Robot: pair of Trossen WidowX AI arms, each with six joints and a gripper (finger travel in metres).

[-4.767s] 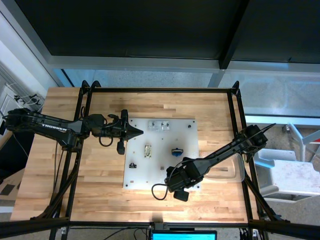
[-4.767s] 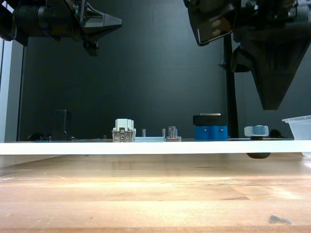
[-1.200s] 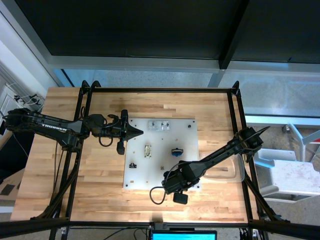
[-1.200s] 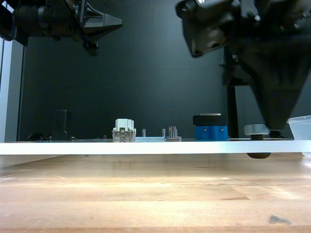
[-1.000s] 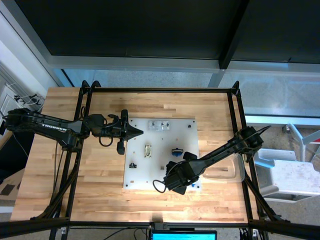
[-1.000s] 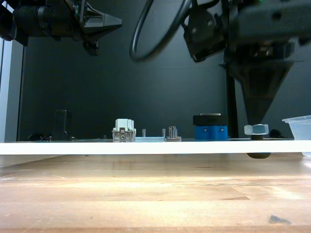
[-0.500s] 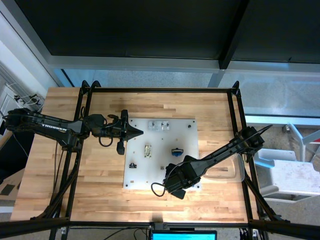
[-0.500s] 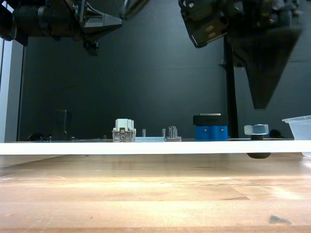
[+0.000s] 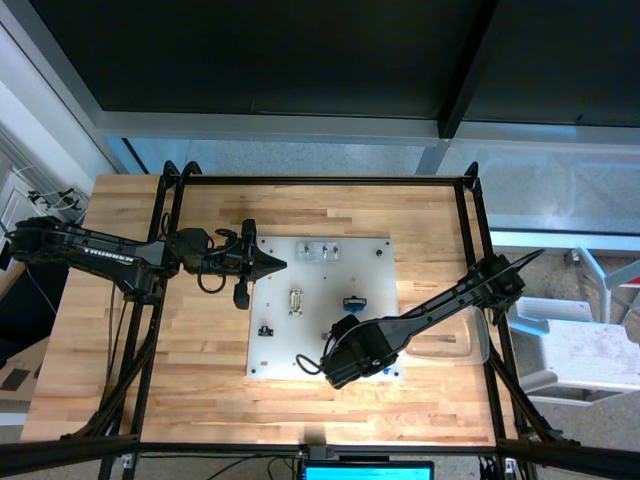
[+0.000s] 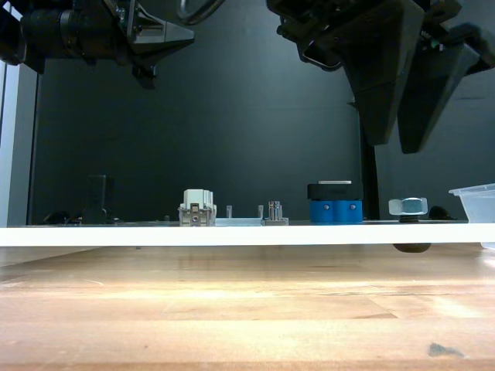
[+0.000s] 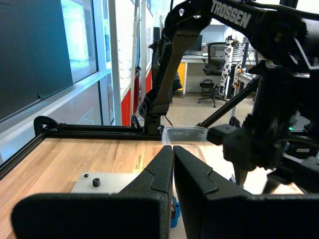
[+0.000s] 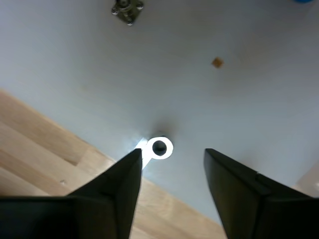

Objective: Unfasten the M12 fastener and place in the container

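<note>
The M12 fastener (image 10: pixel 407 206), a small silver nut, sits on its stud at the near right edge of the white board (image 9: pixel 280 340). From above in the right wrist view the fastener (image 12: pixel 159 148) is a bright ring with a dark centre. My right gripper (image 10: pixel 396 143) hangs open a little above the nut, and nothing is between its fingers (image 12: pixel 115 199). In the high view the right arm (image 9: pixel 355 352) covers the nut. The container (image 9: pixel 455 350), a clear tub, stands just right of the board. My left gripper (image 9: pixel 272 265) is parked shut above the board's far left edge.
A blue connector (image 10: pixel 335 209) stands left of the nut. A grey connector (image 10: pixel 196 209) and small posts (image 10: pixel 274 211) sit mid-board. The black frame (image 9: pixel 478 260) runs along the table's right side by the tub.
My right gripper was down around the nut a second ago; it has since risen, turned and spread its fingers. The nut stays on its stud. The left arm has not moved.
</note>
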